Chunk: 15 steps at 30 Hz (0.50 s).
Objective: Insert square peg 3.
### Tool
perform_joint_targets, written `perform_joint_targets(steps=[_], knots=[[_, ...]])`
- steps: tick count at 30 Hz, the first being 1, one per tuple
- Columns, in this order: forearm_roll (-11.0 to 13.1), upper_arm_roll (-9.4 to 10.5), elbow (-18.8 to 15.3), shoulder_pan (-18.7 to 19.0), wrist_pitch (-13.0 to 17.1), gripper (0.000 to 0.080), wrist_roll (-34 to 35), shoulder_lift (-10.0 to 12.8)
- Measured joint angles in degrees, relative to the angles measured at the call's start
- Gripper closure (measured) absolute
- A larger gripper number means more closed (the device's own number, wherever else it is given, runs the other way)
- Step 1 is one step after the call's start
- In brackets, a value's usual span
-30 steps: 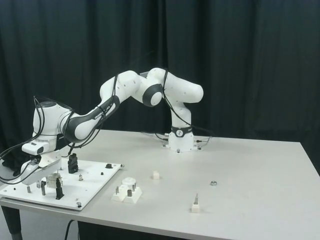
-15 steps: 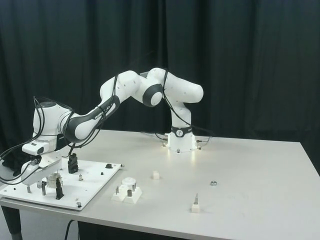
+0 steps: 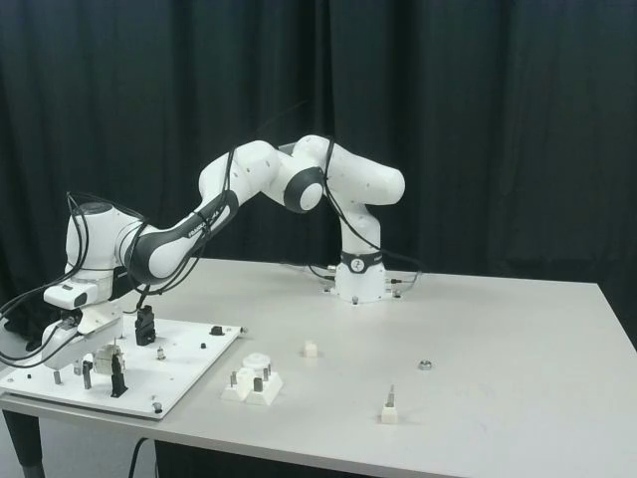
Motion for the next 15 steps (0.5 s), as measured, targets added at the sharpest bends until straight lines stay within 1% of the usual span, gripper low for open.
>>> perform_joint_targets(steps=[11,12,15], knots=[[-0.13,-0.41,0.01,-0.03,0.00,0.0691,0.00,0.11],[-0.13,-0.48,0.04,-0.03,0.01,0.0158,0.00,0.11],[-0.14,-0.65,0.41,-0.02,0.15,0.0158,0.00,0.11]])
